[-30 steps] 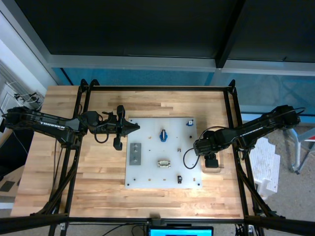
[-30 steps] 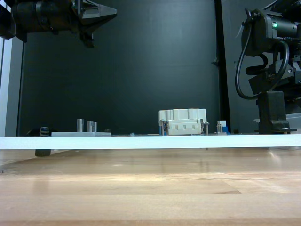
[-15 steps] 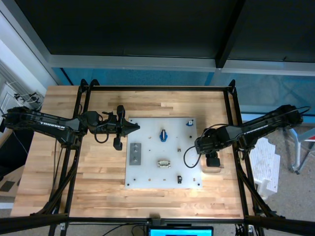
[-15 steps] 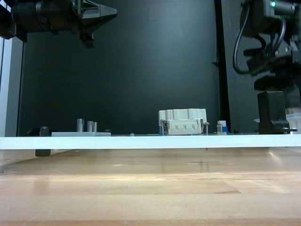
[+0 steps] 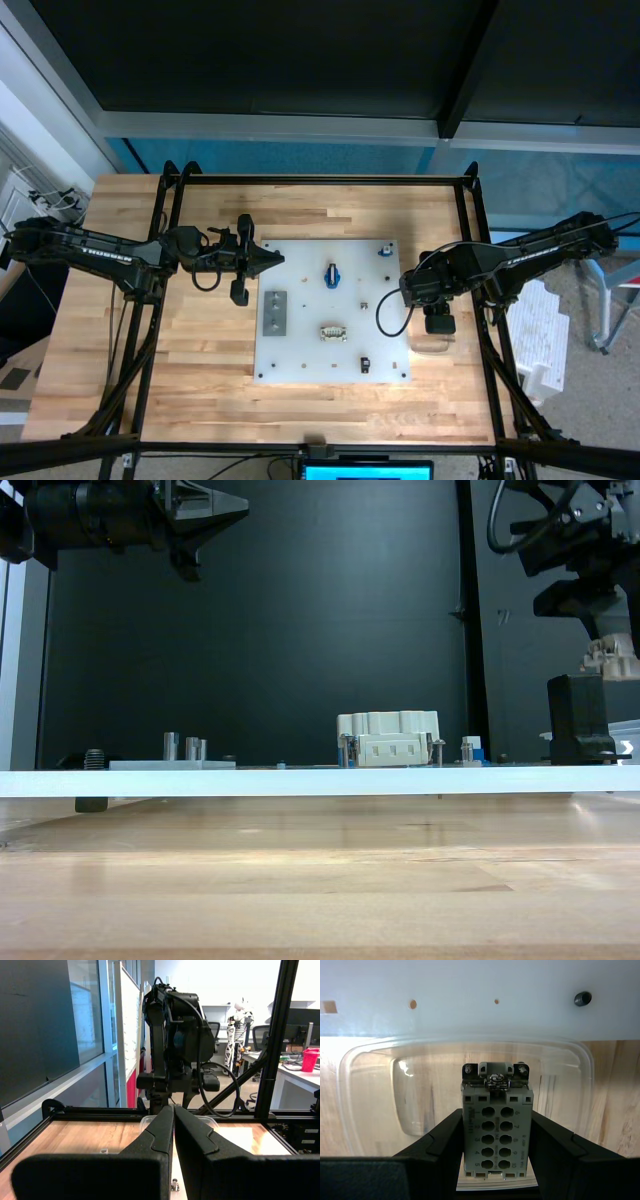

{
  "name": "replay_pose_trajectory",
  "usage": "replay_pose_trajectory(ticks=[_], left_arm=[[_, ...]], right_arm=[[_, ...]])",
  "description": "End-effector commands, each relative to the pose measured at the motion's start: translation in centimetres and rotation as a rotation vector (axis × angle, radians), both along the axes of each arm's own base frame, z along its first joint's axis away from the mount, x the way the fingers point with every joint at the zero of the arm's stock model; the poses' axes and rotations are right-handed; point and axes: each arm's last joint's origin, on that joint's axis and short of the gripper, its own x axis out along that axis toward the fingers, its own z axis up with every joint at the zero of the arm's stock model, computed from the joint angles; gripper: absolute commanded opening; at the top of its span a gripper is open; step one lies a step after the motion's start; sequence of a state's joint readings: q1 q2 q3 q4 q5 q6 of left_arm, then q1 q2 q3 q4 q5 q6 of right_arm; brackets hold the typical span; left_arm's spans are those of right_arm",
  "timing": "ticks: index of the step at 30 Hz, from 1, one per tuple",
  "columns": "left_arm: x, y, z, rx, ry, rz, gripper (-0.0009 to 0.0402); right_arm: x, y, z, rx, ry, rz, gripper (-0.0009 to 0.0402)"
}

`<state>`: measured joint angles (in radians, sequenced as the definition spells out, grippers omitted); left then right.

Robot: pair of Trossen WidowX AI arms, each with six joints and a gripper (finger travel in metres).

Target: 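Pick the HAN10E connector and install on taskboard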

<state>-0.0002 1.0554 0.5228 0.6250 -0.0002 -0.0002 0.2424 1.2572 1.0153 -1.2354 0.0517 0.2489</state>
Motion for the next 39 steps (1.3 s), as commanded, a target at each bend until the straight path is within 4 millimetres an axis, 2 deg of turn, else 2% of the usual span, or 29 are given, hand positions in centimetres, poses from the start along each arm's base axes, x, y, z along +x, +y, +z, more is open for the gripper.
replay_pose_trajectory(ticks=[1,8,12,20,28,39], left_arm=[[0.0,0.0,0.0,0.000,0.000,0.000,0.0001],[0.0,0.0,0.0,0.000,0.000,0.000,0.0001],[0.0,0.0,0.0,0.000,0.000,0.000,0.0001],[0.0,0.0,0.0,0.000,0.000,0.000,0.0001],[0.0,0.0,0.0,0.000,0.000,0.000,0.0001],[0.0,0.0,0.0,0.000,-0.001,0.000,0.0001]], right_arm=[[0.1,0.0,0.2,0.001,-0.005,0.000,0.0094],[0.2,0.1,0.3,0.005,-0.014,-0.004,0.0094],[1.3,0.4,0.5,0.015,-0.013,-0.003,0.0094],[6.3,1.6,1.4,0.025,-0.021,-0.003,0.0094],[11.5,2.9,1.5,0.027,-0.025,-0.006,0.0094],[16.5,4.3,1.4,0.031,-0.023,-0.021,0.0094]])
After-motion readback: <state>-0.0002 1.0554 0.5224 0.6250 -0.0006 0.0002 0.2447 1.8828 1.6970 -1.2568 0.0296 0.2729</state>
